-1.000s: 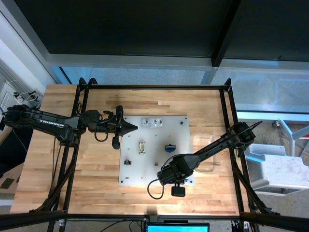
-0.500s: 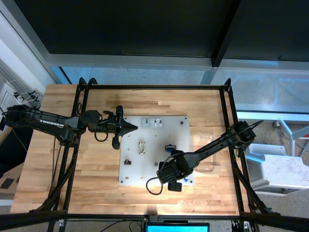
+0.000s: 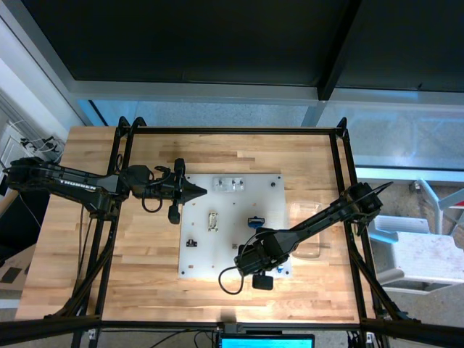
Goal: Pick the M12 fastener and fasten on the M12 threads
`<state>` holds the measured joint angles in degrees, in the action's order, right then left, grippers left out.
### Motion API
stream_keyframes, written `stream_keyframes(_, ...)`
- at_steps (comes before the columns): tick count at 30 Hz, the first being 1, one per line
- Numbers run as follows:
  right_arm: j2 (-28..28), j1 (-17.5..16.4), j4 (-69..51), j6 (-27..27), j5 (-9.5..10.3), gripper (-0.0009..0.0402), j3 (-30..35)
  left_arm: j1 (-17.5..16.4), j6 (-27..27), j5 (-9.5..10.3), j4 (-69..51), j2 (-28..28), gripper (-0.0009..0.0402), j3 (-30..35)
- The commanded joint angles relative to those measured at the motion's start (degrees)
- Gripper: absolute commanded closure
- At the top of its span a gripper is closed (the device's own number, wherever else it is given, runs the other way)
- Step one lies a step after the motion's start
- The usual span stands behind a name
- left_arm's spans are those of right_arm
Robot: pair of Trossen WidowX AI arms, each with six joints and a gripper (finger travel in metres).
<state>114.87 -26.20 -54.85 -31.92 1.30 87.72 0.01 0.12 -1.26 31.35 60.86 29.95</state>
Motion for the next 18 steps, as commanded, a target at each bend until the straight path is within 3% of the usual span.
stream_keyframes(1,-0.28,0.04,-0.28,2.73,12.09,0.0393,-0.04,0.0,-0.02,0.0,0.0,0.0,0.0393,0.0)
stream_keyframes(2,-0.46,0.04,-0.57,2.95,13.88,0.0393,-0.04,0.0,-0.02,-0.02,0.02,0.0,0.0393,0.0)
stream_keyframes(3,-0.59,0.0,-0.98,2.82,13.97,0.0393,-0.04,0.0,-0.02,0.0,0.02,0.0,0.0393,0.0)
stream_keyframes(7,-1.31,0.02,-1.86,2.14,10.99,0.0393,-0.04,-0.02,-0.02,0.0,0.02,0.0,0.0393,0.0)
stream_keyframes(10,-1.66,0.02,-1.88,1.01,7.76,0.0393,-0.04,0.0,-0.02,-0.02,-0.02,0.0,0.0393,0.0)
stream_keyframes(15,-2.69,0.39,-1.9,0.68,0.76,0.0393,-0.04,0.0,-0.02,0.0,0.0,0.0,0.0393,0.0)
stream_keyframes(18,-2.71,0.7,-1.84,0.63,-1.86,0.0393,-0.07,0.0,-0.02,-0.02,0.0,0.0,0.0393,0.0)
